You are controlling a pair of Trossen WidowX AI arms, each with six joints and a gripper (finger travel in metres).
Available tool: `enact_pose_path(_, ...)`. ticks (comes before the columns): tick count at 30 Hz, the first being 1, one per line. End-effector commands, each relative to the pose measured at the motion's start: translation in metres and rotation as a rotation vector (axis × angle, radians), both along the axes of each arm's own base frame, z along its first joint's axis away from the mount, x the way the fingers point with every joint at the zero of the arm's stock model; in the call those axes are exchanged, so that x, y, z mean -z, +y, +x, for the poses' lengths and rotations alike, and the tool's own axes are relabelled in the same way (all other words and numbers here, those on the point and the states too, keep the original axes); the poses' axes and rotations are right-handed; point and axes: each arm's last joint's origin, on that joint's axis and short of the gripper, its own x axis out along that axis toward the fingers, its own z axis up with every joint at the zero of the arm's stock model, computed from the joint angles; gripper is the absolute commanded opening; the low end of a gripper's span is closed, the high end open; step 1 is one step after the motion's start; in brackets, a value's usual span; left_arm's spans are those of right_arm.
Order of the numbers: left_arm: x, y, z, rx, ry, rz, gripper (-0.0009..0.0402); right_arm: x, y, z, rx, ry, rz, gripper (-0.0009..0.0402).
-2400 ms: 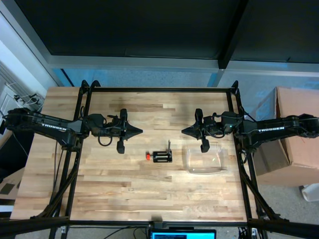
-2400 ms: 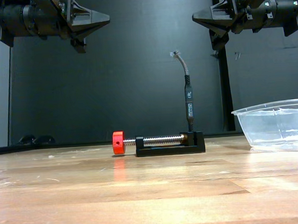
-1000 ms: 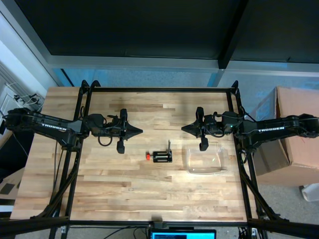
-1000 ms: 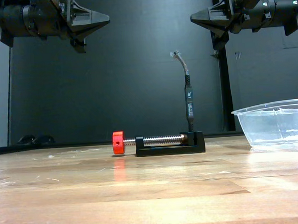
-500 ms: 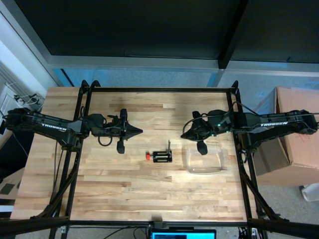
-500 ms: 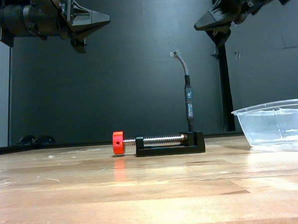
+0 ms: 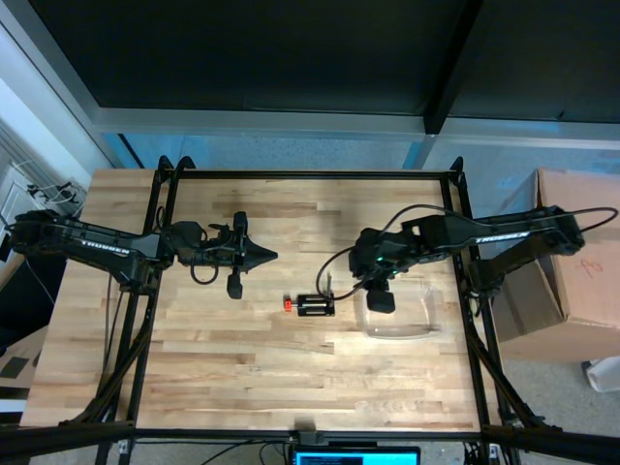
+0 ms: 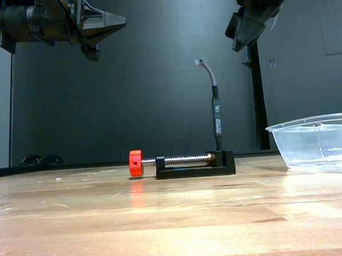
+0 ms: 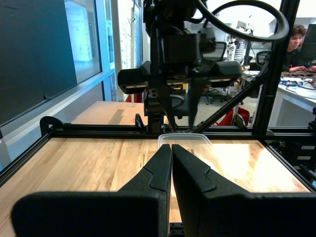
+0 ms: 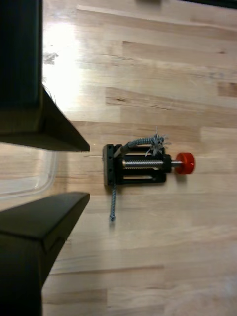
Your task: Remove the USB-C connector from the USB-C receptacle and place in the container
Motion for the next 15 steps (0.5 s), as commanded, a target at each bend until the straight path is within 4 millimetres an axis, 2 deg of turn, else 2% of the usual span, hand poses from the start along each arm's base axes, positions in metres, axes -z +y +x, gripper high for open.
enact_pose_path(1,0.0,0.0,0.0,0.0,0.0,0.0,0.0,-0.003,0.005,0.011,-0.006,0.052,-0.004,0.0159)
enact_pose_path(5,0.0,0.0,0.0,0.0,0.0,0.0,0.0,-0.006,0.01,0.022,-0.016,0.099,-0.009,0.0179)
enact_pose_path(15,0.0,0.0,0.0,0.0,0.0,0.0,0.0,-0.004,0.018,0.041,-0.032,0.172,-0.018,0.0181)
